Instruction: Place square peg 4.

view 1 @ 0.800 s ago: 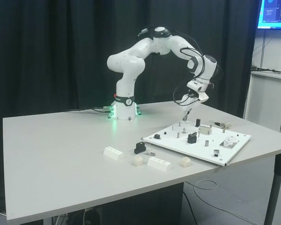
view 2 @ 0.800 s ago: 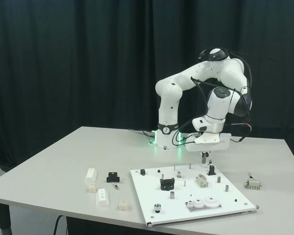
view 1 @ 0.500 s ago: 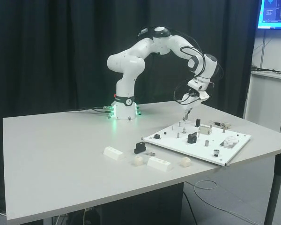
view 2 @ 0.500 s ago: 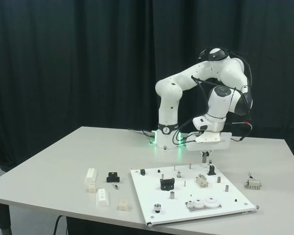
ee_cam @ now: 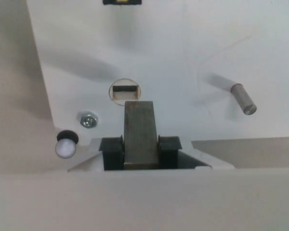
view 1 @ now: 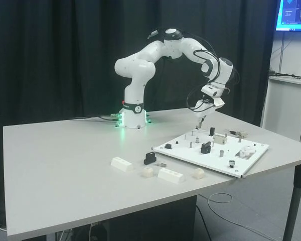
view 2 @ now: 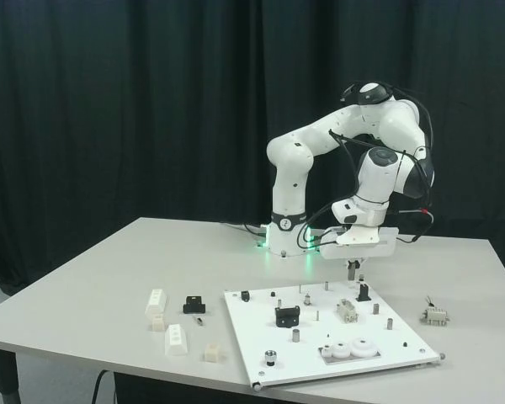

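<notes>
Square peg (ee_cam: 140, 134) clamped between the two black fingers of the gripper (ee_cam: 140, 150), hanging above the white board (ee_cam: 192, 53), tip just at 6 o'clock of the round recess with its slot (ee_cam: 124, 91). Raised slightly over the last second; insertion judged not yet begun. Arm (view 2: 320, 143) arched high, wrist pointing down over the board's far edge.

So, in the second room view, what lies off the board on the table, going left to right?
White block → black bracket → white cube → the white board itself → small connector at far right.
</notes>
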Motion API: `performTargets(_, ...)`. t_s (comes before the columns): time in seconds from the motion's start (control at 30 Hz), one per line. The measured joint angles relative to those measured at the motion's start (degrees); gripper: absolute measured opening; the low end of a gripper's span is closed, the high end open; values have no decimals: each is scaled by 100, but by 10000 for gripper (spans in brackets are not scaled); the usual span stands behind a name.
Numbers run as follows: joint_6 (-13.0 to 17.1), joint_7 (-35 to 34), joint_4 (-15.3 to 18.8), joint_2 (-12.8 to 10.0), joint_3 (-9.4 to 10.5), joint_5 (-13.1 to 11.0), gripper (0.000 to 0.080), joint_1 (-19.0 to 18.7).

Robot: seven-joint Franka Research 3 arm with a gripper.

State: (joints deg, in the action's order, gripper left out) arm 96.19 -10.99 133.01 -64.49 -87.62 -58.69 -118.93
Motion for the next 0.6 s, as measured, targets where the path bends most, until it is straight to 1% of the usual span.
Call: performTargets(0.6,0,-36,27,0,0,-1,151,19)
